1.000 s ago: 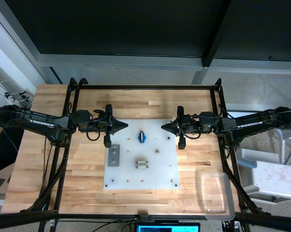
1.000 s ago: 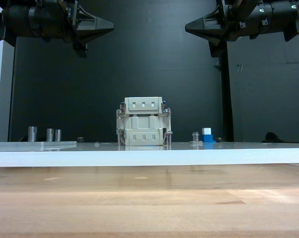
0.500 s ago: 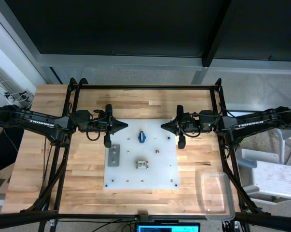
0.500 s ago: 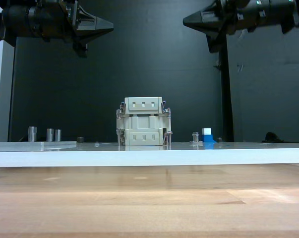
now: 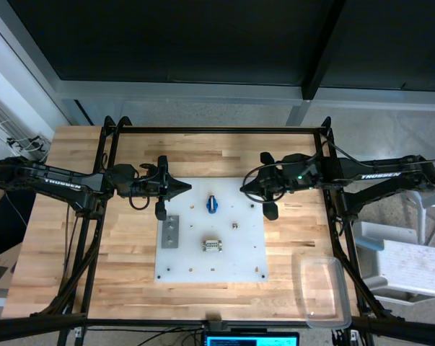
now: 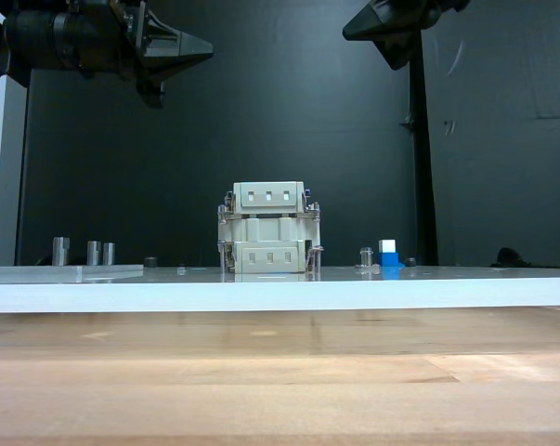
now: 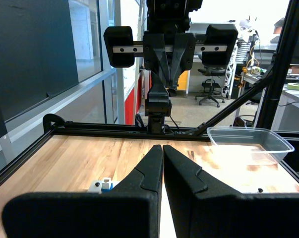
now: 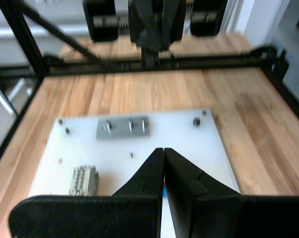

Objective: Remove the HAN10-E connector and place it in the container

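Small beige-grey rectangular plug block (image 5: 212,246) lies nearward of left tool (image 5: 190,188) and right tool (image 5: 242,189), both pinched closed, hovering, roughly equidistant.

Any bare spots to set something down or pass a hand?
Free: wood left of the white board, wood between board and container, board strip nearer than the HAN10-E connector. Crowded: board's far edge, where shut left gripper and shut right gripper hover flanking the blue part.
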